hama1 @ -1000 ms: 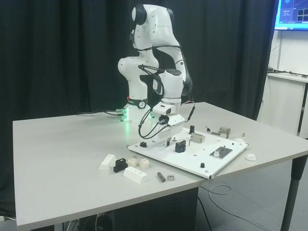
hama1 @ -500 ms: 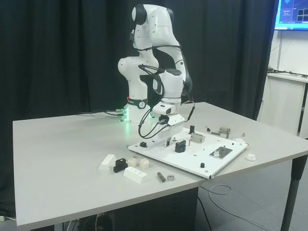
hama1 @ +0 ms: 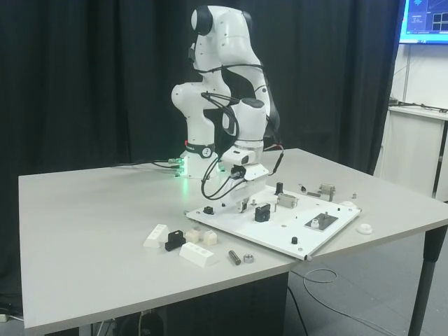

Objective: Remove square peg 2.

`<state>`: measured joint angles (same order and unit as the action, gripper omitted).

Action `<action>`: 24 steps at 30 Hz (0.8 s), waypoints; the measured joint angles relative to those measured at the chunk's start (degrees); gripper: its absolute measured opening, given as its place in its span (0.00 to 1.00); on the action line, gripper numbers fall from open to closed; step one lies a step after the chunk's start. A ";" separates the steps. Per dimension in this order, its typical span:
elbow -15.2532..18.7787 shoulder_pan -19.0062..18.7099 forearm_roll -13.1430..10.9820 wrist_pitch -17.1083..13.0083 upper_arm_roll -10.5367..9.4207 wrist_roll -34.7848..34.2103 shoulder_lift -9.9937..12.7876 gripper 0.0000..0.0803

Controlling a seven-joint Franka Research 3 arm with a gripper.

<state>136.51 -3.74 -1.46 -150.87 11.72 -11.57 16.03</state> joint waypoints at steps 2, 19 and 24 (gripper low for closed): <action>-0.06 0.00 0.09 0.61 0.04 0.00 -0.50 0.09; -0.81 0.00 2.86 8.64 0.16 -0.12 -7.48 0.09; -0.83 0.01 4.04 10.15 0.29 -1.11 -9.07 0.09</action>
<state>135.69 -3.73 2.57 -140.72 12.01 -12.68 6.96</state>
